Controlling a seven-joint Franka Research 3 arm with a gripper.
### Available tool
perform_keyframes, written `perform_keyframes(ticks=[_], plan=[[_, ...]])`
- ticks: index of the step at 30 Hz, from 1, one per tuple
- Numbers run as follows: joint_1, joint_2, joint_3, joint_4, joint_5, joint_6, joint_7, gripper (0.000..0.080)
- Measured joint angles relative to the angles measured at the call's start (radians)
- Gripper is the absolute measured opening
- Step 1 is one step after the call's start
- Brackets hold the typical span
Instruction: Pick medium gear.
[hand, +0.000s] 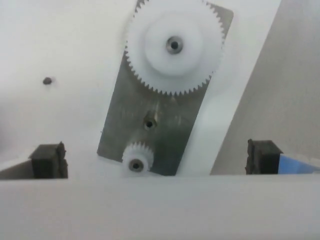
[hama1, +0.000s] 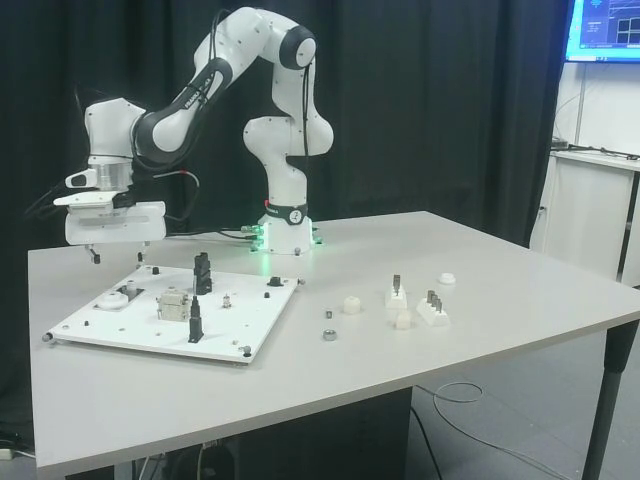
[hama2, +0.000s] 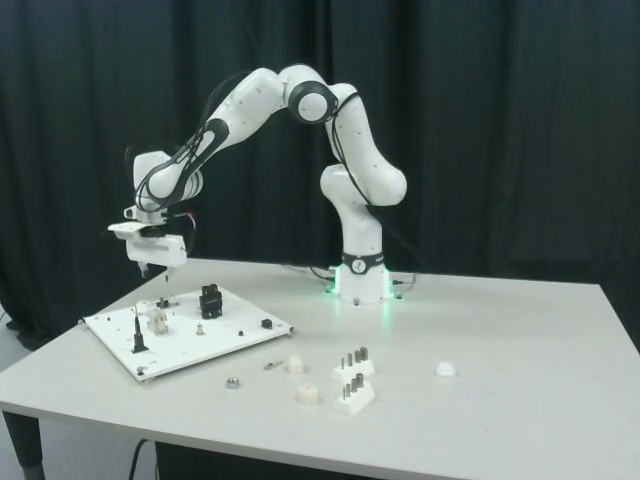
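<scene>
Two toothed white plastic gears sit on the grey metal plate under the wrist camera: a large gear and a small gear. The threaded hole between them is bare. No medium gear shows on the plate. One of the small white round pieces lying loose on the grey table may be it, but that cannot be told.

The gripper hangs over the plate's end of the white square assembly board, its black fingertips spread wide with nothing between them.

Such a gear is likely light, stiff and rather slick. Pinching it across opposite teeth would probably hold better than pinching the smooth hub.

The black upright fixtures stand on the board well apart from the gripper. The air above the board looks free, and the table past the board's edge offers open room.
</scene>
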Motion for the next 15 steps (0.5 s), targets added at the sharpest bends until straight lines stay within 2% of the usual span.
perform_keyframes(ticks=[11,15], plan=[[0.028,0.0,0.001,0.033,0.0,-0.001,0.053,0.08],[0.048,-0.003,0.003,0.052,0.001,-0.016,0.079,0.08]])
